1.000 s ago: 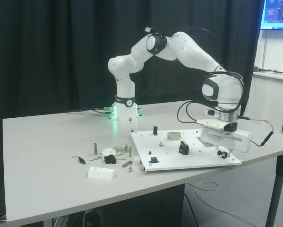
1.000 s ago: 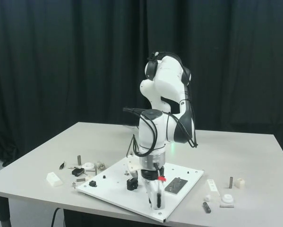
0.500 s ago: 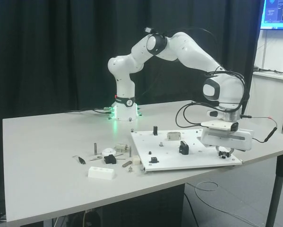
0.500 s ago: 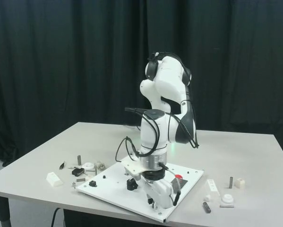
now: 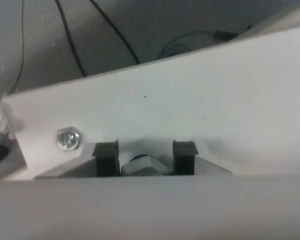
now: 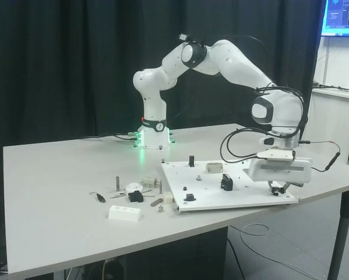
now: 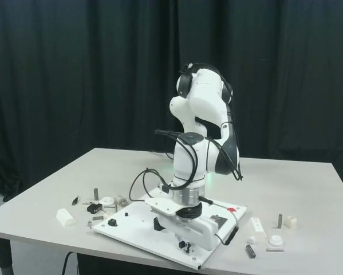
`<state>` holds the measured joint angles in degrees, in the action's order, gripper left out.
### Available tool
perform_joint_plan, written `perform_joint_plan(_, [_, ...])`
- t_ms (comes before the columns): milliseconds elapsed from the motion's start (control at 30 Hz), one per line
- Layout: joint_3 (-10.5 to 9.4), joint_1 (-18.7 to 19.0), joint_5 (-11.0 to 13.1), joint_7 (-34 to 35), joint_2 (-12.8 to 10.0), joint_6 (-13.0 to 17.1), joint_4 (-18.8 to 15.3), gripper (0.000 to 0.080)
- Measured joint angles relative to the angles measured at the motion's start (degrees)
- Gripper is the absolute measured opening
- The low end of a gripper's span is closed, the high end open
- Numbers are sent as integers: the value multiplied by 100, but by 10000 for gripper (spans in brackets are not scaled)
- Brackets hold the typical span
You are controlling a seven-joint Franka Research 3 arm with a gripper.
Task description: Remove bolt 4.
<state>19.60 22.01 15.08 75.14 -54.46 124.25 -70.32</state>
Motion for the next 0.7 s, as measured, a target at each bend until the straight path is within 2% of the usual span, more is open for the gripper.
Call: perform_joint_plan(700, [-41,-9,6,-2216,1,16,13,228])
